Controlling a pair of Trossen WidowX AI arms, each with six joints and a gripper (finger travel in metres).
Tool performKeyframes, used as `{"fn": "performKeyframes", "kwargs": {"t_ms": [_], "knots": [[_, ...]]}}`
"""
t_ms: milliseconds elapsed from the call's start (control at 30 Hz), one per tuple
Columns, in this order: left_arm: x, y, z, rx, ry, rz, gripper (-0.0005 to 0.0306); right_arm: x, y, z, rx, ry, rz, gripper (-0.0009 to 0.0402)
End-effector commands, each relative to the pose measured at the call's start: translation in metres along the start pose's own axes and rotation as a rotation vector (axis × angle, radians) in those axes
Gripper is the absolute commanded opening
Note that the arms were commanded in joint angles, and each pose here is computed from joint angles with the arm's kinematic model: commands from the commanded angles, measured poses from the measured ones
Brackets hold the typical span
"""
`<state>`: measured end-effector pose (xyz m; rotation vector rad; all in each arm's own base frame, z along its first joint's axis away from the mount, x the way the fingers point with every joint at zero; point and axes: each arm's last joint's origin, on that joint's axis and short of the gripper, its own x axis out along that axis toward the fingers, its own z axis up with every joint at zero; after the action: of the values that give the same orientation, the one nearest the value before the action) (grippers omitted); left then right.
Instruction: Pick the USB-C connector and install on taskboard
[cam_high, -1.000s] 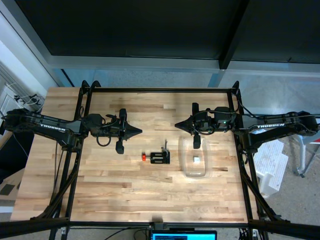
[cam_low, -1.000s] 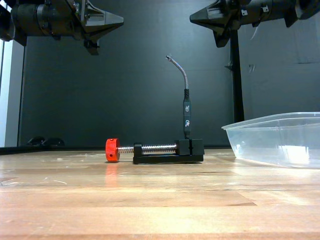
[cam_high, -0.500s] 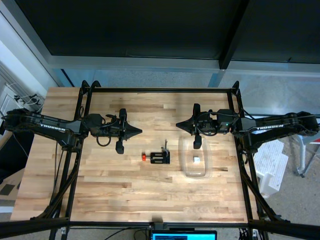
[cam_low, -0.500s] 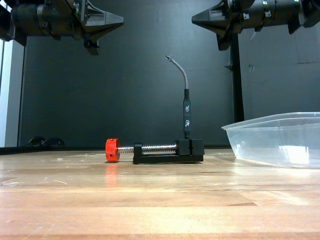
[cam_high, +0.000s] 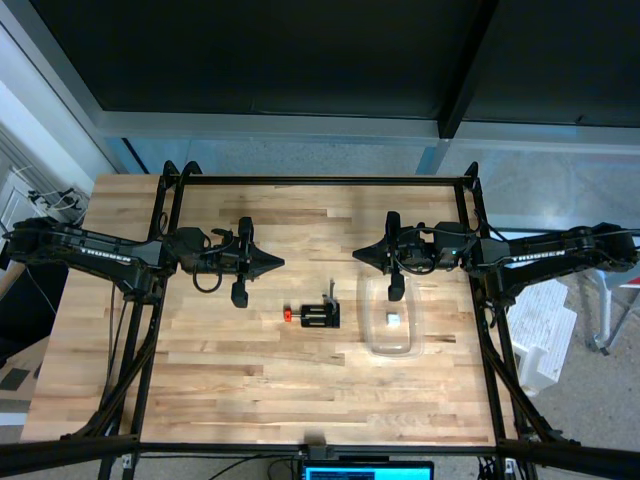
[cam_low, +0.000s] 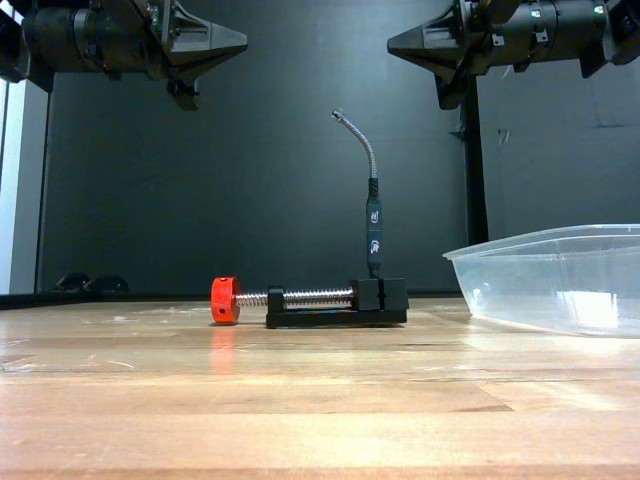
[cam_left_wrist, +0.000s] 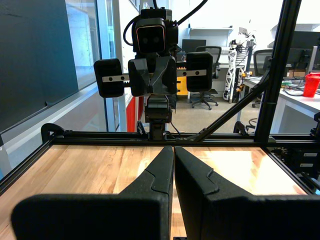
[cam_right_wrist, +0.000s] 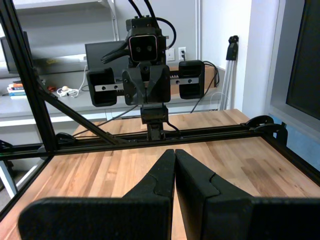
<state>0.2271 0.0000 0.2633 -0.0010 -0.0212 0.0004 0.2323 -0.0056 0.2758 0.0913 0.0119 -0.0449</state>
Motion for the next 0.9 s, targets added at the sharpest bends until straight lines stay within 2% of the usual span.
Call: {"fn": "performKeyframes", "kwargs": {"t_ms": [33,267,900], "knots": [[0.0000,0.0000,0.0000,0.000,0.000,0.000,0.0000,0.0001,0.0006,0.0010,0.001,-0.007,0.004,0.0000],[0.0000,0.0000,0.0000,0.000,0.000,0.000,0.0000,0.0002,0.0021,0.0012,0.005,-0.006,0.024,0.0000],[0.0000,0.0001,0.0000,0.000,0.000,0.000,0.0000,0.0001,0.0026,0.0012,0.005,-0.006,0.025,0.0000]]}}
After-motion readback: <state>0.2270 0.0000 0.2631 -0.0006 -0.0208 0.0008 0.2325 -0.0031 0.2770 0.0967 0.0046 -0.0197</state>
